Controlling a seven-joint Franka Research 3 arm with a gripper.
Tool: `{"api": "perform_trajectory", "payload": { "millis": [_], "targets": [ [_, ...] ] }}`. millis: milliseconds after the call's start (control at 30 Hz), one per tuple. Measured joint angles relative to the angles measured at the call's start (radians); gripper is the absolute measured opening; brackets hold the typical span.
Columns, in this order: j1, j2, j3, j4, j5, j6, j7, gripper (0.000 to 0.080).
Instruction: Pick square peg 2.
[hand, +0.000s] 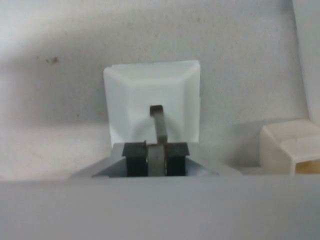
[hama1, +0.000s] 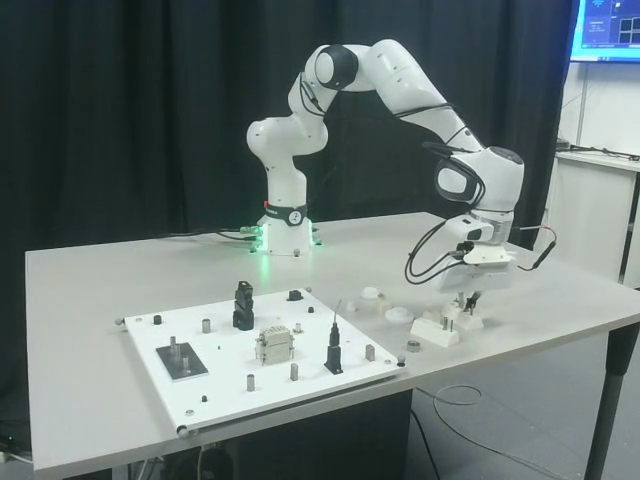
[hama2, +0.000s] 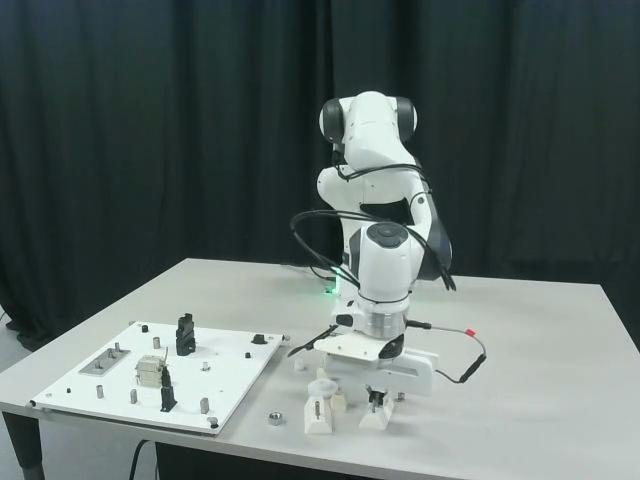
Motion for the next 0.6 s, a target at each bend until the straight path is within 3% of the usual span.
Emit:
{"api": "perform_trajectory", "payload": {
  "millis": [600],
  "targets": [
    [0.002, -0.036, 0.001, 0.015, 0.014, -0.054, -0.014, 0.0077]
  ]
}}
